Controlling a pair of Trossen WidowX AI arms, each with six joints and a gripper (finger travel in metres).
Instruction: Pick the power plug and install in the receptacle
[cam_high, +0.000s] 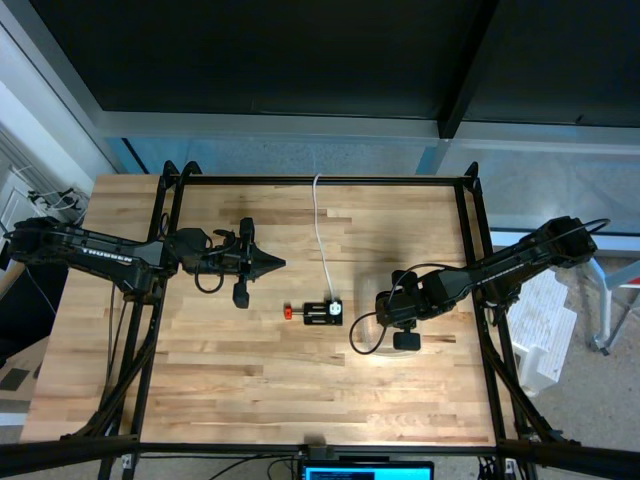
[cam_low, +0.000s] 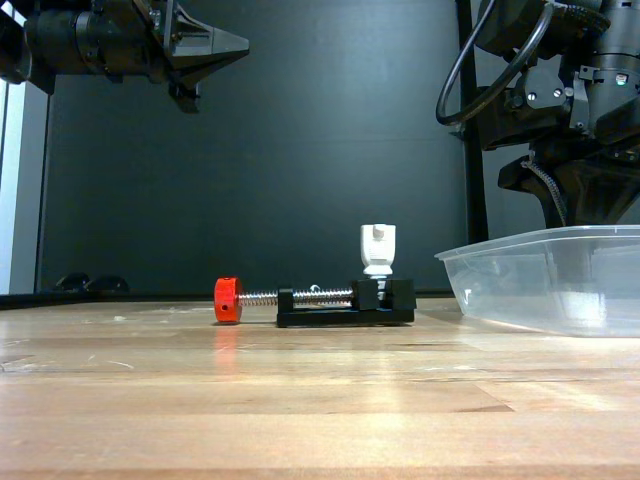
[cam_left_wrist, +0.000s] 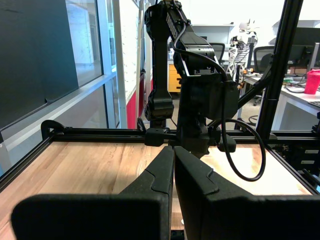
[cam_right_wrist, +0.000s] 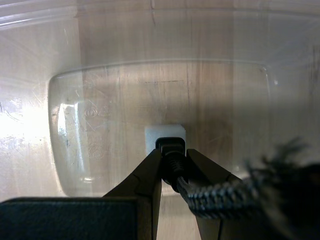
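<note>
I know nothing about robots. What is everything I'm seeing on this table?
table: one, light wood, under black rails.
vise: one, black with red knob, mid-table.
receptacle: one, white, upright in the vise.
cord: one, white, from the receptacle to the far edge.
tray: one, clear, right of the vise.
power plug: one, black, braided lead, held by the right gripper.
white piece: one, in the tray beside the power plug.
left gripper: one, black, shut, high up left of the vise.
right gripper: one, black, shut on the power plug, inside the tray.
</note>
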